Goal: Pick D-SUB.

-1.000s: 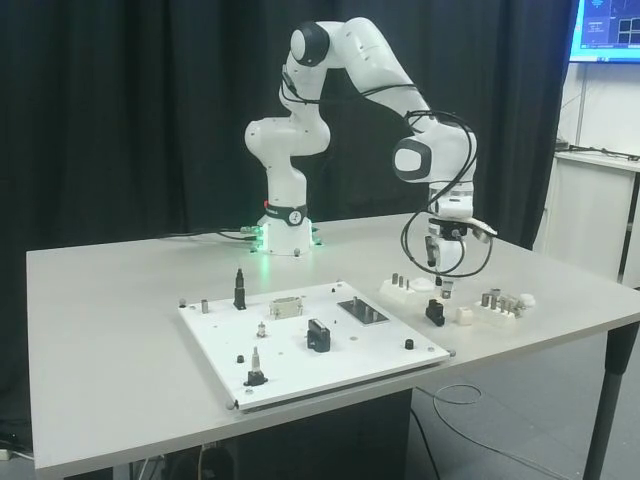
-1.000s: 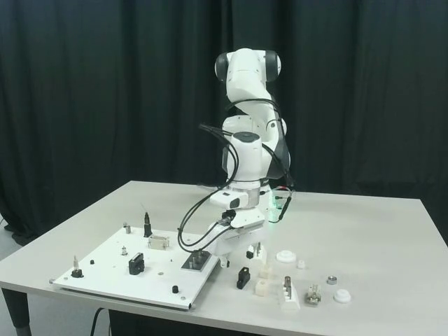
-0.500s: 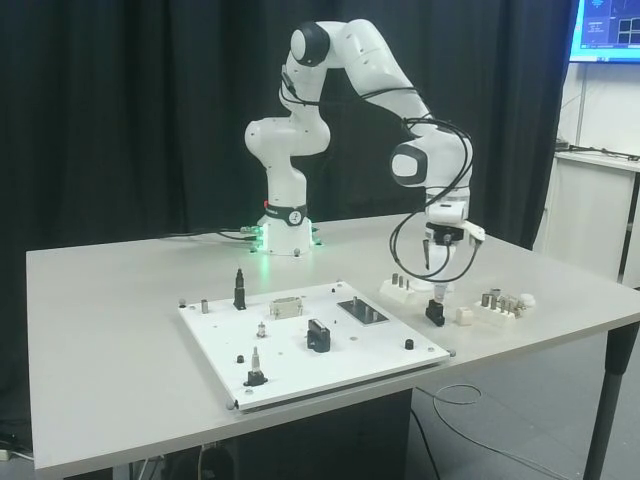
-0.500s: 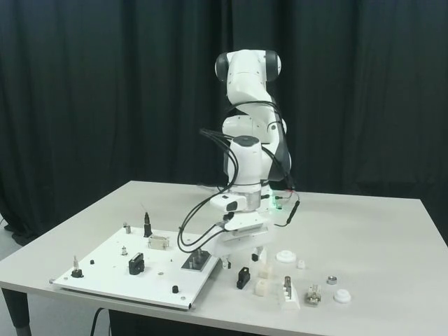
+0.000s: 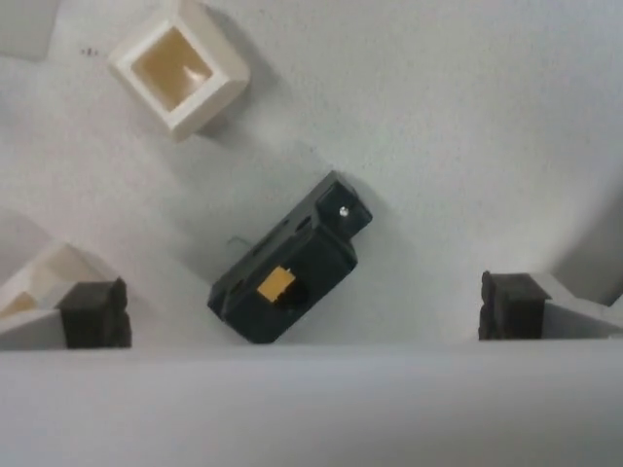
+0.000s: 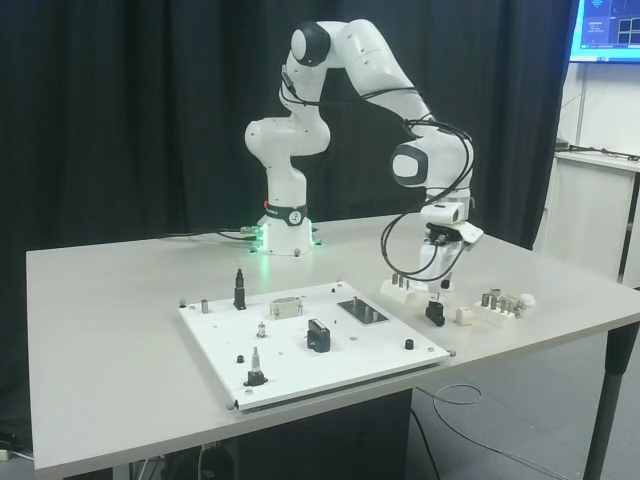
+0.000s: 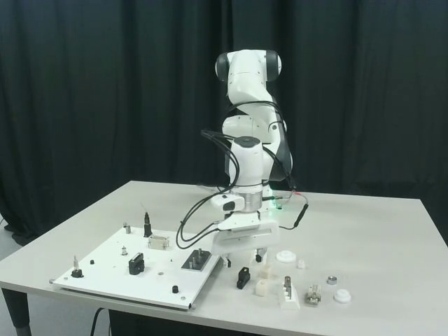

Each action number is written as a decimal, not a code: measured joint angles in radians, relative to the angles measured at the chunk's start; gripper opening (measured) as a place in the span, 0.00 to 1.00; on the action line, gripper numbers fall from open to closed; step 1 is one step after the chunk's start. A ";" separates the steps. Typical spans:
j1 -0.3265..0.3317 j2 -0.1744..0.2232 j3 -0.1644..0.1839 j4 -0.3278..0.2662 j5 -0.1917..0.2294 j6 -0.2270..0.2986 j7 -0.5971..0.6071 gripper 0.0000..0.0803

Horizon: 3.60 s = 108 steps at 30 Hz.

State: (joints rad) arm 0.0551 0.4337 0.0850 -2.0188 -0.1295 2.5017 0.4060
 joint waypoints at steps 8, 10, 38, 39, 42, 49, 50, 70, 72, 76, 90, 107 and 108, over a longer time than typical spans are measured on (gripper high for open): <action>0.000 0.000 0.000 0.000 0.000 -0.011 0.117 1.00; 0.000 0.000 0.000 0.000 0.000 -0.012 0.145 1.00; 0.002 0.040 -0.003 0.005 0.001 0.027 0.504 1.00; 0.002 0.043 -0.003 0.006 0.001 0.027 0.519 1.00; 0.003 0.050 -0.003 0.008 0.001 0.027 0.557 1.00; 0.005 0.056 -0.003 0.009 0.001 0.022 0.601 1.00; 0.005 0.056 -0.003 0.009 0.001 0.020 0.609 1.00; 0.011 0.078 -0.003 0.052 0.013 -0.050 0.671 1.00; 0.011 0.083 -0.003 0.059 0.015 -0.056 0.671 1.00; 0.011 0.093 -0.004 0.071 0.020 -0.060 0.671 1.00; 0.011 0.112 -0.009 0.092 0.021 -0.076 0.671 1.00; 0.011 0.112 -0.009 0.093 0.021 -0.079 0.652 0.64; 0.011 0.112 -0.009 0.093 0.021 -0.080 0.652 0.64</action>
State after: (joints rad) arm 0.0660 0.5458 0.0761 -1.9261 -0.1090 2.4220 1.0578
